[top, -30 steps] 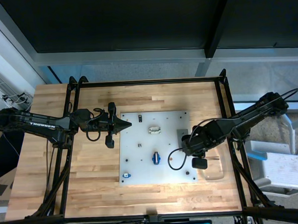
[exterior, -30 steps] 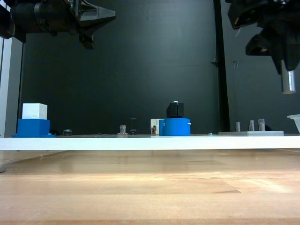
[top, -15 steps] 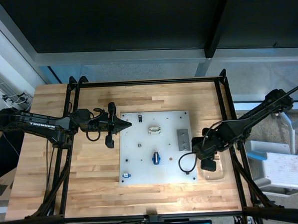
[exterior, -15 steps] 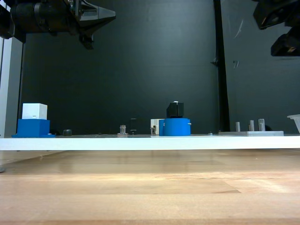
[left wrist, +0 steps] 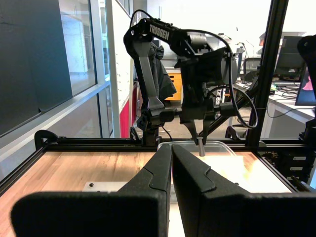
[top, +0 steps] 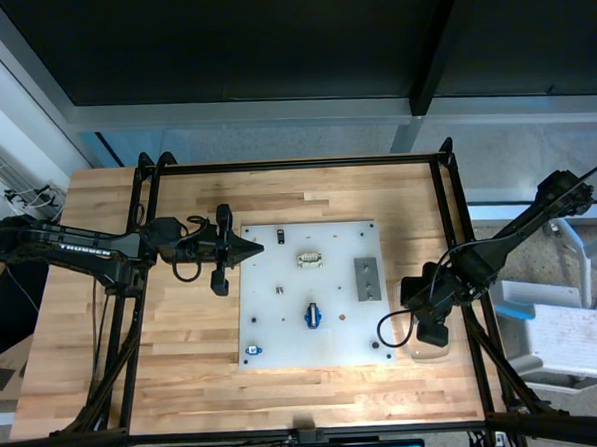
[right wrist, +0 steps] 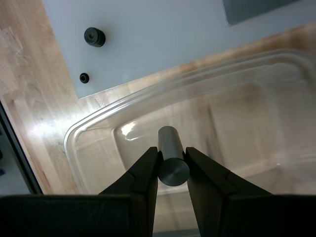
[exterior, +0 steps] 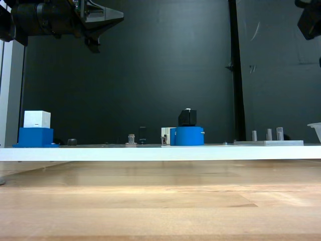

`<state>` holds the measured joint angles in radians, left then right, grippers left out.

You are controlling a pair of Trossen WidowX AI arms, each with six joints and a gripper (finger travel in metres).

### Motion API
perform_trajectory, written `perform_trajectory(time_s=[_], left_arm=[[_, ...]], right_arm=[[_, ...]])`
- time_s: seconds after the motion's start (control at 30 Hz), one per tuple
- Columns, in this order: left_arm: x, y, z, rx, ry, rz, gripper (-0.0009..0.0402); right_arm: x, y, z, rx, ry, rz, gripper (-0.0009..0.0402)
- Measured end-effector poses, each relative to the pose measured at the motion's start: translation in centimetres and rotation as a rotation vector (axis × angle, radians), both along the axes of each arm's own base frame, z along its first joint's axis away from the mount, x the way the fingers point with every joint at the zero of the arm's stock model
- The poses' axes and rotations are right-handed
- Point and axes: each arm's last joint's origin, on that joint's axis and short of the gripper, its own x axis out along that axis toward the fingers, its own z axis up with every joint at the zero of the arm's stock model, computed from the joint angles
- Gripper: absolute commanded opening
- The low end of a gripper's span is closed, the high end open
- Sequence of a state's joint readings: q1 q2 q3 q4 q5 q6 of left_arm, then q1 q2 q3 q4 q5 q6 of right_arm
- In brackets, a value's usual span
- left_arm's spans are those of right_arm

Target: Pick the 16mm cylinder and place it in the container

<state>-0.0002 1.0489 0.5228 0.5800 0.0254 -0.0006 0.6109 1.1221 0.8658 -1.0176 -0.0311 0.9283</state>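
Observation:
My right gripper point(right wrist: 171, 163) is shut on the 16mm cylinder point(right wrist: 172, 159), a short silvery-grey metal peg held upright between the fingers point(right wrist: 146, 170). It hangs above the container point(right wrist: 207, 113), a clear shallow plastic tray lying on the wood right of the white board. In the high view the right gripper point(top: 431, 327) covers most of the container point(top: 417, 353). The left wrist view shows the peg point(left wrist: 201, 149) pointing down over the tray point(left wrist: 217, 146). My left gripper point(top: 252, 249) hovers shut at the board's left edge, holding nothing.
On the white task board point(top: 274, 325) stand a grey rectangular block point(top: 367, 278), a blue upright part point(top: 312, 315), a white connector point(top: 308, 258) and a small blue-and-white piece point(top: 252, 350). A black frame point(top: 446, 176) runs around the table.
My right arm has carried the cylinder rightward off the board's right edge to above the container. It has left the low view almost entirely. The left arm has not moved.

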Motion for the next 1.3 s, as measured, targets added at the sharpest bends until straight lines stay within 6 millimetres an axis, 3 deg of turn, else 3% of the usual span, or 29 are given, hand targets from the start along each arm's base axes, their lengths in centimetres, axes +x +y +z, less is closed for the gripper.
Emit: perform_trajectory(time_s=[0.5, 0.73, 1.3], left_arm=[[0.0, 0.0, 0.0, 0.000, 0.000, 0.000, 0.0000], [0.0, 0.0, 0.0, 0.000, 0.000, 0.000, 0.0000], [0.0, 0.0, 0.0, 0.000, 0.000, 0.000, 0.0000]], right_arm=[[-1.0, -0.3, -3.9, 0.116, 0.012, -0.029, 0.0023], [-1.4, -0.5, -4.8, 0.142, 0.031, -0.064, 0.0026], [-1.7, -0.7, -6.2, 0.184, 0.040, -0.127, 0.0078]])
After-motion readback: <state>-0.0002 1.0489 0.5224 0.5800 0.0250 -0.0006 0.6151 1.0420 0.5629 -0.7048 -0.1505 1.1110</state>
